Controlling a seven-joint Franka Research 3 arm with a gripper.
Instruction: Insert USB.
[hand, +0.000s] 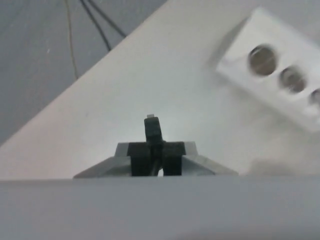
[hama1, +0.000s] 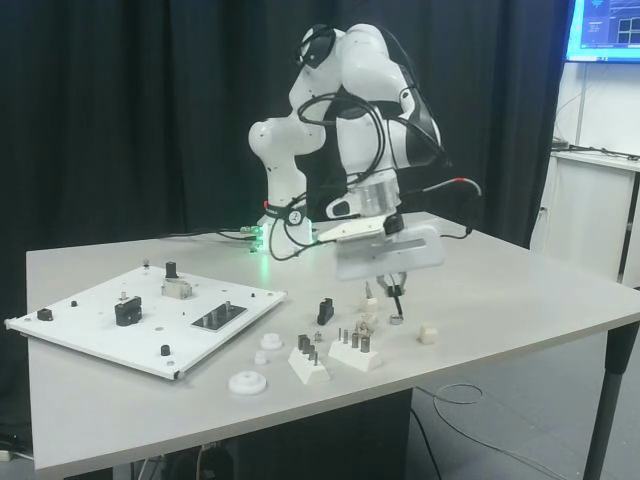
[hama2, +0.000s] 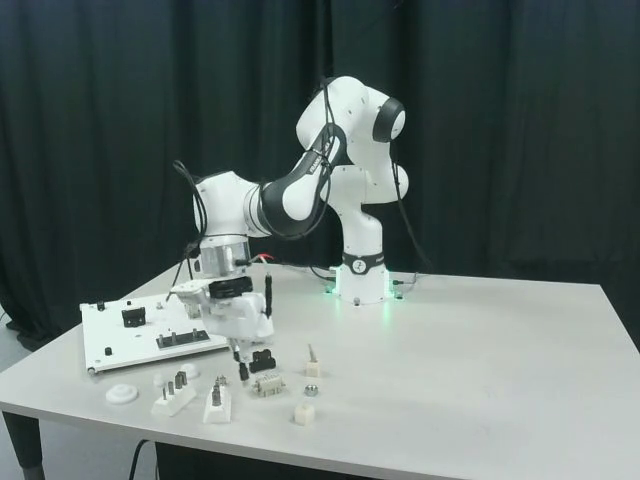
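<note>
My gripper (hand: 154, 152) is shut on a small black USB plug (hand: 152, 129) whose metal tip points away from the fingers. In the first room view the gripper (hama1: 386, 288) hangs low over the table, just behind two white holder blocks (hama1: 357, 348). From the second room view the gripper (hama2: 240, 362) sits right of the white task board (hama2: 140, 335). That board (hama1: 150, 318) carries several black and grey fittings; which one is the USB socket I cannot tell.
A white block with round holes (hand: 280, 75) lies near the plug. Around the gripper are a black part (hama1: 325, 310), a white cube (hama1: 428, 333), white discs (hama1: 245, 382) and a second holder (hama1: 308, 362). The table edge (hand: 85, 75) shows, with cables beyond it.
</note>
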